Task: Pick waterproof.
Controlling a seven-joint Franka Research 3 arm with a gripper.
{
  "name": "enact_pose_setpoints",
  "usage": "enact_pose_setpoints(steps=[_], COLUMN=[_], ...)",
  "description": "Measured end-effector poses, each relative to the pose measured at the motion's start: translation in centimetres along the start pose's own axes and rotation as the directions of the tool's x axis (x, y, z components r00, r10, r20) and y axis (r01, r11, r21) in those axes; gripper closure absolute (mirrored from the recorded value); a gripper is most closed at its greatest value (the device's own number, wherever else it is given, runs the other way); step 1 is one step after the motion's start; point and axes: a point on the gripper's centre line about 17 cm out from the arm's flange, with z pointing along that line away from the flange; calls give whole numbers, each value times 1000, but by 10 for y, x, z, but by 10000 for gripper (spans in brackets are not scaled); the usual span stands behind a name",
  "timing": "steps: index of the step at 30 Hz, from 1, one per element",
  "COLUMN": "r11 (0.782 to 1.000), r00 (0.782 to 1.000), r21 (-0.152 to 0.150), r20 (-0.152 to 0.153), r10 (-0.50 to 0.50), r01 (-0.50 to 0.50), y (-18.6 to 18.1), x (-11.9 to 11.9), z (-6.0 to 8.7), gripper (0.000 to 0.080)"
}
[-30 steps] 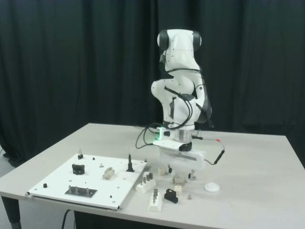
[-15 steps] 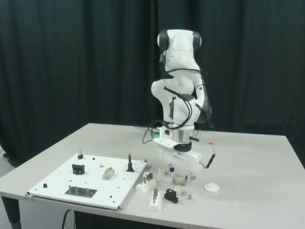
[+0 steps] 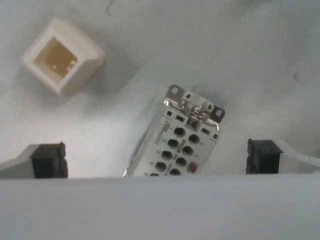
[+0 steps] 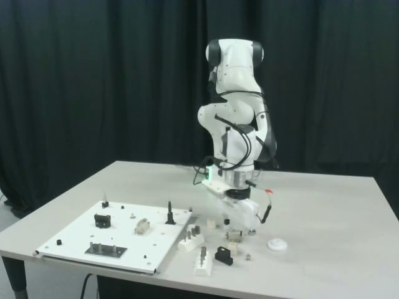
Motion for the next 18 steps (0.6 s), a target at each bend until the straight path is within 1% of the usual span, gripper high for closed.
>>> enact_pose_setpoints(steps=[7, 14, 18], r11=[998, 987, 982], r00=[998, 988, 982], r21=[-23, -32, -35], r20=[9, 9, 9], r10=[63, 156, 186], r01=[-63, -156, -186], y=[6, 8, 9], x=[-4, -5, -7], z=[6, 9, 10], gripper=[3, 3, 3])
